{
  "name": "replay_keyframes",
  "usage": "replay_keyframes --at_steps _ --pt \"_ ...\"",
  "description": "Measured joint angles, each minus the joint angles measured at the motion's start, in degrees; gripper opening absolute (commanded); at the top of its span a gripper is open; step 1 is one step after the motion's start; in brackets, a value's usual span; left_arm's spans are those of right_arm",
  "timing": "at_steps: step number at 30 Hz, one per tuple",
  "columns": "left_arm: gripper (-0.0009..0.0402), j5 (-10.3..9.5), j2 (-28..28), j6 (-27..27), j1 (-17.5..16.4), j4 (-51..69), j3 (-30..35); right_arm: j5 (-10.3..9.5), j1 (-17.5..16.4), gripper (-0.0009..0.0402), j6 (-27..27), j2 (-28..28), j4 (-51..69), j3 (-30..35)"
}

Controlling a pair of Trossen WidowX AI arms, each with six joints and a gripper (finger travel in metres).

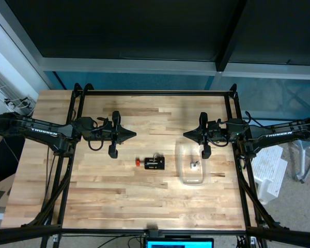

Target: Pick the rca connector and install on the hub

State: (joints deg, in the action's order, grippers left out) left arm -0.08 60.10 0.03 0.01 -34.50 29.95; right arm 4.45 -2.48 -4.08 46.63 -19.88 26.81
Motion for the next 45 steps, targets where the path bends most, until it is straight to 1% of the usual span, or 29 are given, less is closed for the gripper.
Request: replay_keyframes --at_steps 5,7,11,13,20,23,25,30,35,40,45 --pt "0.0 0.0 0.02 -0.02 0.0 0.0 -0.02 0.02 -0.13 0.0 0.0 0.02 -0.09 0.0" --pt "0.0 0.0 0.02 -0.02 0.02 -0.02 0.0 0.35 -0.13 0.0 -0.13 0.0 -0.09 -0.02" --pt "0.0 0.0 0.02 0.0 0.0 -0.02 0.0 0.39 -0.15 0.0 -2.71 0.0 0.22 0.02" --pt "0.0 0.0 0.02 -0.02 0.0 -0.02 -0.02 0.39 -0.22 0.0 -3.34 0.0 3.13 0.9" --pt "0.0 0.02 0.02 0.0 0.0 -0.02 -0.02 -0.22 -0.57 0.0 -4.66 0.02 27.58 8.39" --pt "0.0 0.02 0.02 -0.02 0.0 -0.02 0.0 -1.25 -1.09 0.0 -5.49 0.28 37.81 11.82" --pt "0.0 0.0 0.02 0.0 0.0 -0.02 -0.02 -1.66 -1.49 0.0 -6.1 0.94 44.15 14.27" --pt "0.0 0.02 0.02 0.0 0.0 -0.02 -0.02 -1.66 -2.99 0.0 -7.17 3.8 57.99 19.78" --pt "0.0 0.02 0.02 -0.02 0.0 -0.02 0.0 -1.77 -4.74 0.0 -8.22 7.96 68.74 24.46" --pt "0.0 0.02 0.02 0.0 0.0 -0.02 0.0 -4.09 -6.8 0.0001 -9.27 12.94 76.26 27.54" --pt "0.0 0.0 0.02 0.0 0.0 -0.02 -0.02 -4.61 -8.74 0.0017 -10.69 17.2 80.41 28.3"
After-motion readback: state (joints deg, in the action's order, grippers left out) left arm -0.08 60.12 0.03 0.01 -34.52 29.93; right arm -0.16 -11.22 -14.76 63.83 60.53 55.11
